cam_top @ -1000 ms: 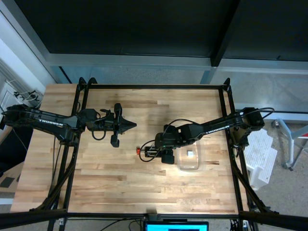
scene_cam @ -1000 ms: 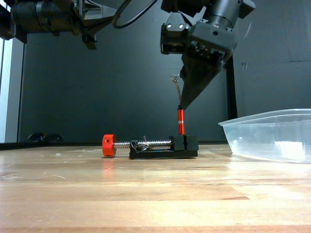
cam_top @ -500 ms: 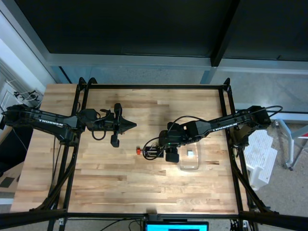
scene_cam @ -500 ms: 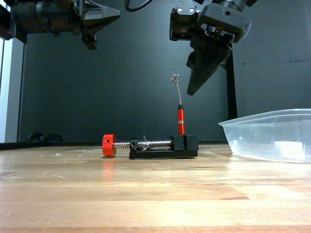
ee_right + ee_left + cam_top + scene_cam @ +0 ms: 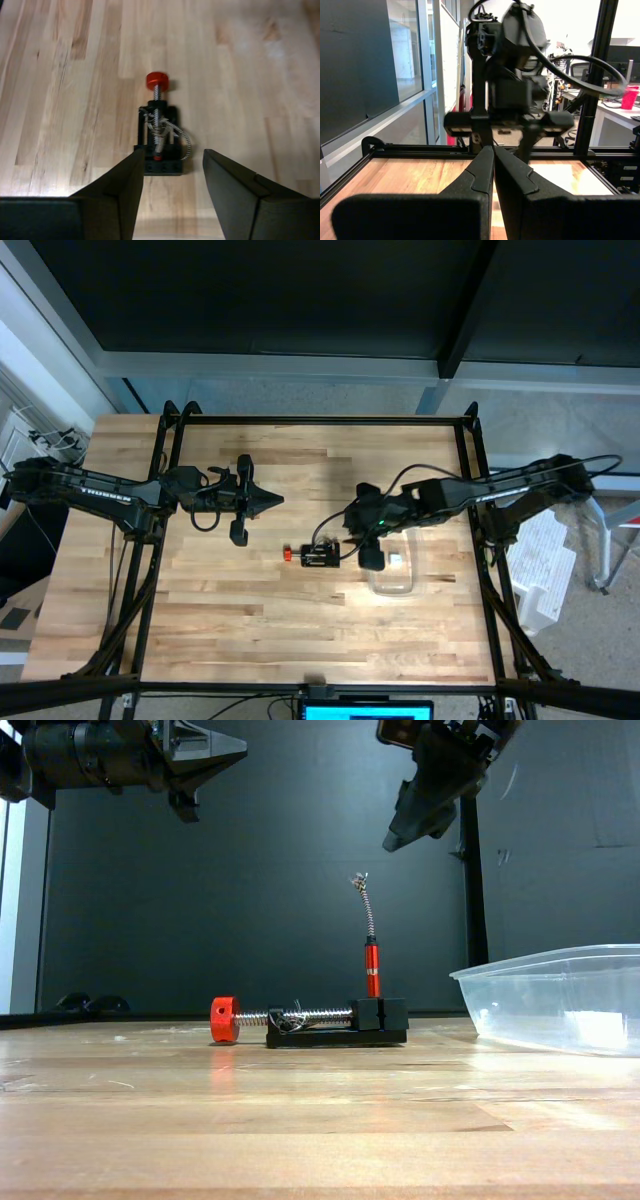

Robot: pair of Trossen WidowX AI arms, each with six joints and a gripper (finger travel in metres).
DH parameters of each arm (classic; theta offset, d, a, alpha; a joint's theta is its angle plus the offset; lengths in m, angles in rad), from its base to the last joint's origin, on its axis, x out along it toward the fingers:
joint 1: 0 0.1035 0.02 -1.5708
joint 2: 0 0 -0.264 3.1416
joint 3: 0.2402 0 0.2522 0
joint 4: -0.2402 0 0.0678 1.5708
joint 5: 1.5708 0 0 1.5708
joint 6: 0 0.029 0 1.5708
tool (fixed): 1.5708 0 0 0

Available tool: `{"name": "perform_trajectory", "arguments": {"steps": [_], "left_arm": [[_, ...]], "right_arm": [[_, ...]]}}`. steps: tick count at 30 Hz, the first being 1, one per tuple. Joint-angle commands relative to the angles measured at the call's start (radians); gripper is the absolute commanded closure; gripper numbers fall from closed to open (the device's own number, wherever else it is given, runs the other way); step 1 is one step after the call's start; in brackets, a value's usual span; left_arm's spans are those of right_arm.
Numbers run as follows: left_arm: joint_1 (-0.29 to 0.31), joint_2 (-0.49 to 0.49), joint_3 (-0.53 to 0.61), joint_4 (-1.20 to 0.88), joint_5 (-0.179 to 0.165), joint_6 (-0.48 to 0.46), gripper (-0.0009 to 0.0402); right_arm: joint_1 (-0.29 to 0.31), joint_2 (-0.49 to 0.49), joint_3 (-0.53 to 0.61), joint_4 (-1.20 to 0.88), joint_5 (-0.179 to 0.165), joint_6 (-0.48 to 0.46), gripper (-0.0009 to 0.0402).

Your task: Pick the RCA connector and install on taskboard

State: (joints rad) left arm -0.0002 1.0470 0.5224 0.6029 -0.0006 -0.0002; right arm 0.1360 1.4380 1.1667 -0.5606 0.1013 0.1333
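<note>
The left gripper hangs above the tabletop at about 10 o'clock from the taskboard, well apart from it. Its fingers are pressed together on nothing, so it looks parked.

The taskboard lies flat on the tabletop, with its red knob at the 9 o'clock end in the low view. The connector stands upright in the block's 3 o'clock end. Its red barrel is seated at the base, and its springy metal tail curves up toward 12 o'clock.

The right gripper hovers at about 1 o'clock from the tail's tip in the low view, apart from it. Its jaws are spread and hold nothing. In its wrist view the taskboard shows between the two fingers.

A clear tray rests on the tabletop just beside the taskboard, at 3 o'clock.

By the look of it, the insertion is done and the step in hand is the release. The next move probably calls for a clean rise that keeps the open fingers off the spring tail, so the connector is not tipped or pulled out. I cannot tell whether it is pushed fully home.
</note>
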Motion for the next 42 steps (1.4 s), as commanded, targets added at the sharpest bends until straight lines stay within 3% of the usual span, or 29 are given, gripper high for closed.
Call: {"name": "perform_trajectory", "arguments": {"steps": [1, 12, 18, 20, 25, 27, 29, 42], "left_arm": [[0.0, 0.0, 0.0, 0.0, 0.0, 0.0, 0.0393], [0.0, 0.0, 0.0, 0.0, 0.0, 0.0, 0.0393], [0.0, 0.0, 0.0, 0.0, 0.0, 0.0, 0.0393], [0.0, 0.0, 0.0, 0.0, 0.0, 0.0, 0.0393], [0.0, 0.0, 0.0, 0.0, 0.0, 0.0, 0.0393], [0.0, 0.0, 0.0, 0.0, 0.0, 0.0, 0.0393], [0.0, 0.0, 0.0, 0.0, 0.0, 0.0, 0.0393], [0.0, 0.0, 0.0, 0.0, 0.0, 0.0, 0.0393]], "right_arm": [[-0.021, -0.077, -0.066, 0.061, 0.0, -0.023, 0.0269], [-0.044, -0.296, -0.245, 0.328, 0.0, -0.056, 0.0396], [-0.074, -0.419, -0.366, 0.513, -0.002, -0.08, 0.0395], [-0.086, -0.46, -0.403, 0.568, -0.023, -0.098, 0.0392], [-0.125, -0.541, -0.489, 0.683, -0.027, -0.097, 0.0393], [-0.137, -0.564, -0.52, 0.717, -0.056, -0.097, 0.0393], [-0.143, -0.578, -0.55, 0.758, -0.08, -0.095, 0.0393], [-0.145, -0.594, -0.639, 0.887, -0.079, -0.093, 0.0393]]}}
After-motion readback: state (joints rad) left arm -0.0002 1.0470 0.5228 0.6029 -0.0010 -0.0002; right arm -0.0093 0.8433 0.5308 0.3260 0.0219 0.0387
